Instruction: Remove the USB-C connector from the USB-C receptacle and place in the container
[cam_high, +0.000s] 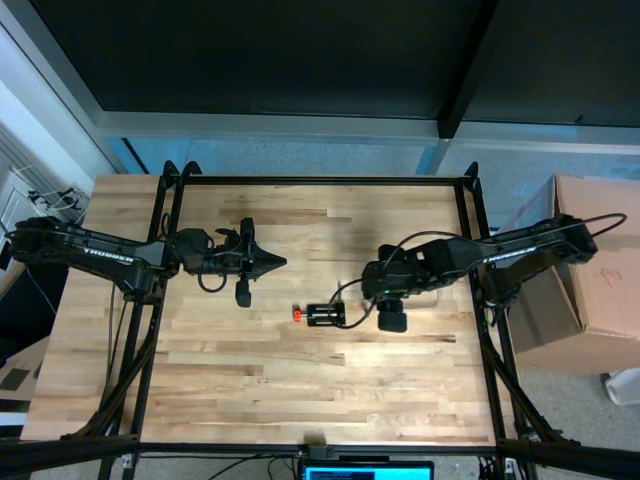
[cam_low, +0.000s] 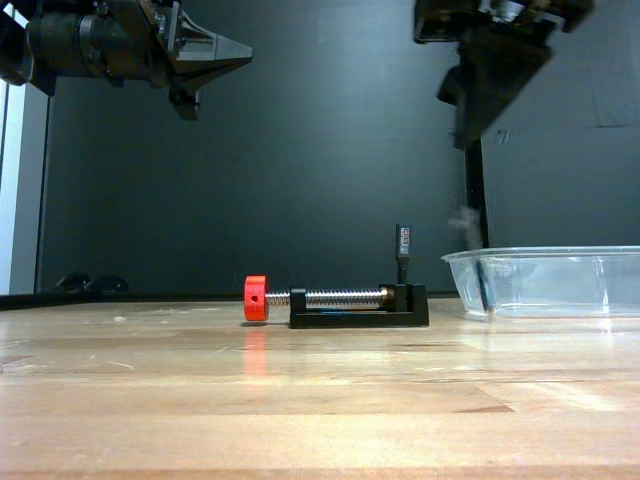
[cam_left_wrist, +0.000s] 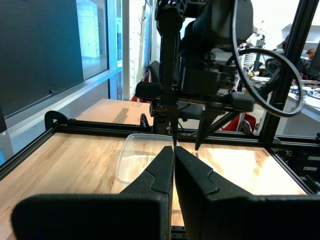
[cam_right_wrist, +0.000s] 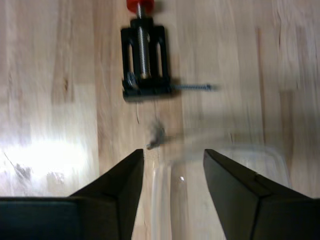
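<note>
High view: mounted above the near edge of the table (cam_high: 300, 400), looking down and away. Farthest off; takes in the whole top and both arms, with the screw clamp (cam_high: 325, 316) just below frame centre.

Low view: at table-top height on the near edge, level along the wood, close. Clamp (cam_low: 340, 305) at centre, clear container (cam_low: 545, 280) at right.

Left wrist view: looks along the left gripper (cam_left_wrist: 174, 149), level across the table toward the right arm (cam_left_wrist: 210, 50) and the container (cam_left_wrist: 125, 160).

Right wrist view: looks along the right gripper (cam_right_wrist: 173, 152), facing straight down, near. Shares the clamp (cam_right_wrist: 144, 65) with high and low views, and the container rim (cam_right_wrist: 250, 148) with the low and left wrist views.
</note>
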